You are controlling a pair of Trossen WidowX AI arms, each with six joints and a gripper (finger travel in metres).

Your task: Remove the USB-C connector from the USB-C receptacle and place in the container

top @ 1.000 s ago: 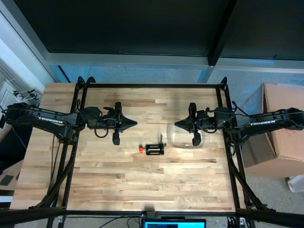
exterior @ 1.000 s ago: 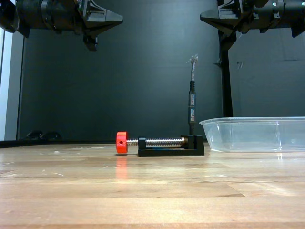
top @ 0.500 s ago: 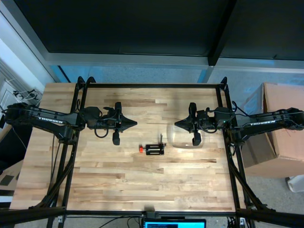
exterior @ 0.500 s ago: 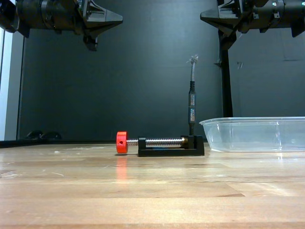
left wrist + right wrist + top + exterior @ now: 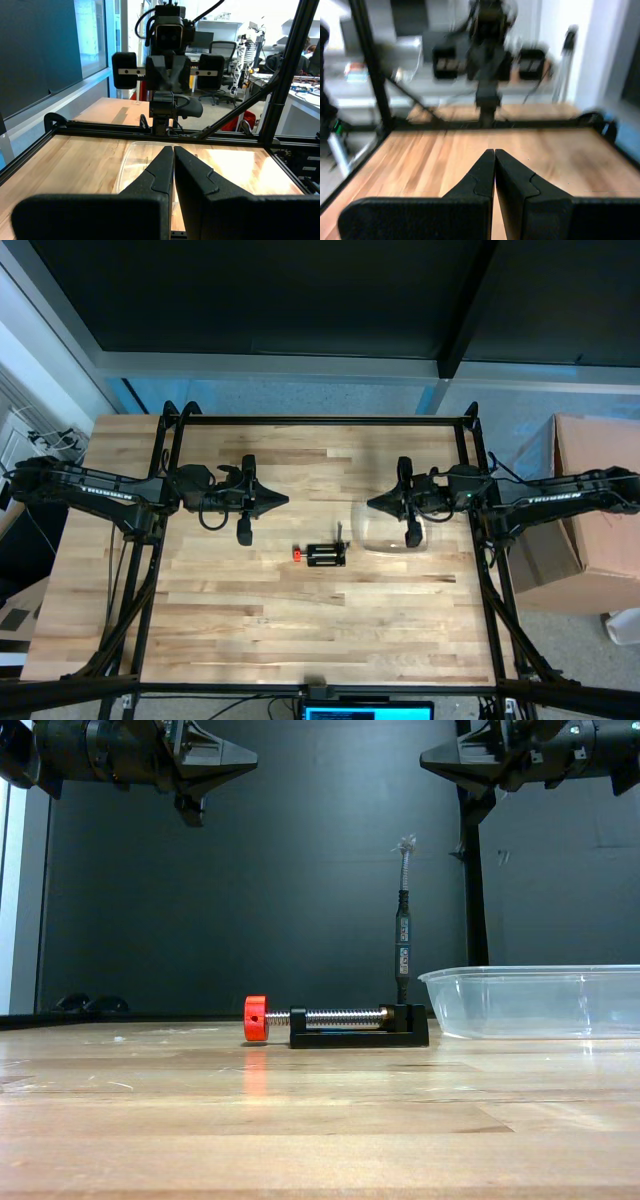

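Note:
The USB-C connector [image 5: 402,945] stands upright with its braided cable stub pointing up, seated in the receptacle of a small black clamp fixture [image 5: 358,1025] with a red knob [image 5: 256,1018]. The same connector [image 5: 340,533] and fixture [image 5: 325,556] show mid-table in the high view. The clear plastic container [image 5: 535,1001] sits just right of the fixture, also visible as the container [image 5: 385,530]. My left gripper [image 5: 286,501] hovers high, left of the fixture, shut and empty; its fingertips [image 5: 173,148] touch. My right gripper [image 5: 369,504] hovers high over the container, shut and empty, its tip [image 5: 494,150] closed.
A black metal frame [image 5: 320,421] borders the wooden table [image 5: 300,620]. A cardboard box [image 5: 595,510] stands off the table's right side. Both arms hang well above the tabletop.
The right wrist view is blurred, and the right arm has shifted very slightly. The connector and the left arm have not moved.

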